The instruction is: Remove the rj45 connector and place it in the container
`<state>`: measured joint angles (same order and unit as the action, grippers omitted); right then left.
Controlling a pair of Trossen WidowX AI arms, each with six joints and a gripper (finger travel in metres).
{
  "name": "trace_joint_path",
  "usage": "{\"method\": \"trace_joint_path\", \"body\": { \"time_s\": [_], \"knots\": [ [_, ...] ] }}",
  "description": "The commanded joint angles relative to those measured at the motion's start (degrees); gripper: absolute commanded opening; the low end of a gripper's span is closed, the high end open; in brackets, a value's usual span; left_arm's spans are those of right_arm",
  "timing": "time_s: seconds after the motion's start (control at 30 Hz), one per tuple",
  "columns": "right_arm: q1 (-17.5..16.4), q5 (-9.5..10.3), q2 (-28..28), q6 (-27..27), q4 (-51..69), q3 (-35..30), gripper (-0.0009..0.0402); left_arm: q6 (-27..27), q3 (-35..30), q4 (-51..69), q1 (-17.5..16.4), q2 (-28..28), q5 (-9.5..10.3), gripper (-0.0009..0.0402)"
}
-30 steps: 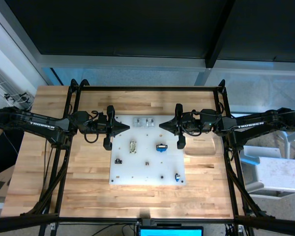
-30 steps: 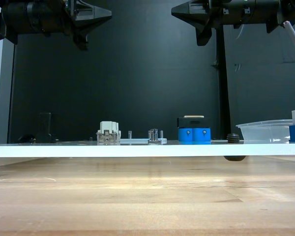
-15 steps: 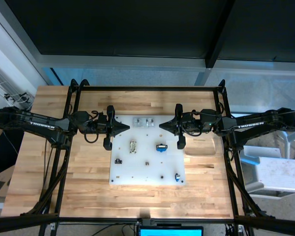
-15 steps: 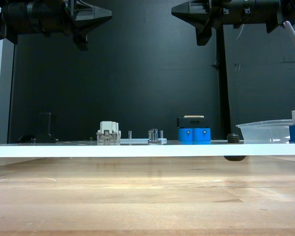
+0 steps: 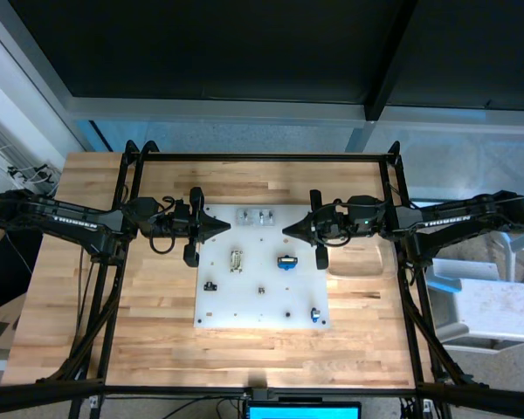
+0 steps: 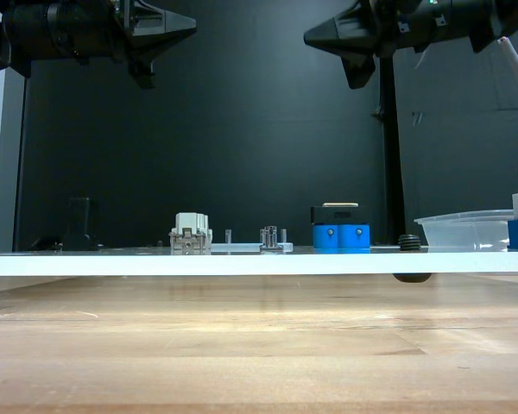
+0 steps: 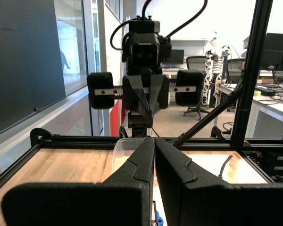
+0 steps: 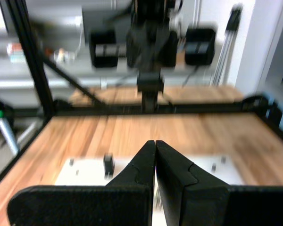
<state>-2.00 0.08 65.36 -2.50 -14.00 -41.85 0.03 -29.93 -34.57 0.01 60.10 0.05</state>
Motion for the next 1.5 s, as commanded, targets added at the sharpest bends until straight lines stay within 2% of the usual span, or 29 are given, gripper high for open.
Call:
{"method": "trace_joint_path", "body": {
  "time_s": [0.03, 0.1, 0.2, 0.27, 0.57, 0.87, 0.97, 1.2, 1.33, 1.5],
  "knots": [
    [-1.1, -0.85, 0.0, -0.1, 8.8, -2.6, 0.0, 0.0, 0.0, 0.0, 0.0, 0.0, -0.02, 0.0],
    [-2.2, -2.69, 0.0, -0.2, 14.6, -4.5, 0.0, 0.0, 0.0, 0.0, 0.0, 0.0, -0.02, 0.0],
    [-4.2, -6.73, 0.0, -0.8, 23.3, -7.0, 0.0, 0.0, 0.0, 0.0, 0.0, 0.0, -0.02, 0.0],
    [-5.4, -8.04, 0.0, -2.3, 27.7, -8.3, 0.0, 0.0, 0.0, 0.0, 0.0, 0.0, -0.02, 0.0],
    [-10.9, -8.09, 0.0, -6.3, 41.4, -10.9, 0.0, 0.0, 0.0, 0.0, 0.0, 0.0, -0.02, 0.0],
    [-14.1, -8.33, 1.0, -10.3, 50.2, -13.3, 0.0, 0.0, 0.0, 0.0, 0.0, 0.0, -0.02, 0.0],
    [-15.5, -9.55, 2.1, -11.0, 53.2, -14.3, 0.0, 0.0, 0.0, 0.0, 0.0, 0.0, -0.02, 0.0],
    [-19.1, -10.12, 5.1, -13.8, 59.2, -17.4, 0.0, 0.0, 0.0, 0.0, 0.0, 0.0, -0.02, 0.0],
    [-22.8, -12.41, 6.5, -17.1, 62.0, -18.6, 0.0, 0.0, 0.0, 0.0, 0.0, 0.0, -0.02, 0.0],
    [-27.3, -12.72, 7.4, -21.9, 63.4, -18.6, 0.0, 0.0, 0.0, 0.0, 0.0, 0.0, -0.02, 0.0]
  ]
}}
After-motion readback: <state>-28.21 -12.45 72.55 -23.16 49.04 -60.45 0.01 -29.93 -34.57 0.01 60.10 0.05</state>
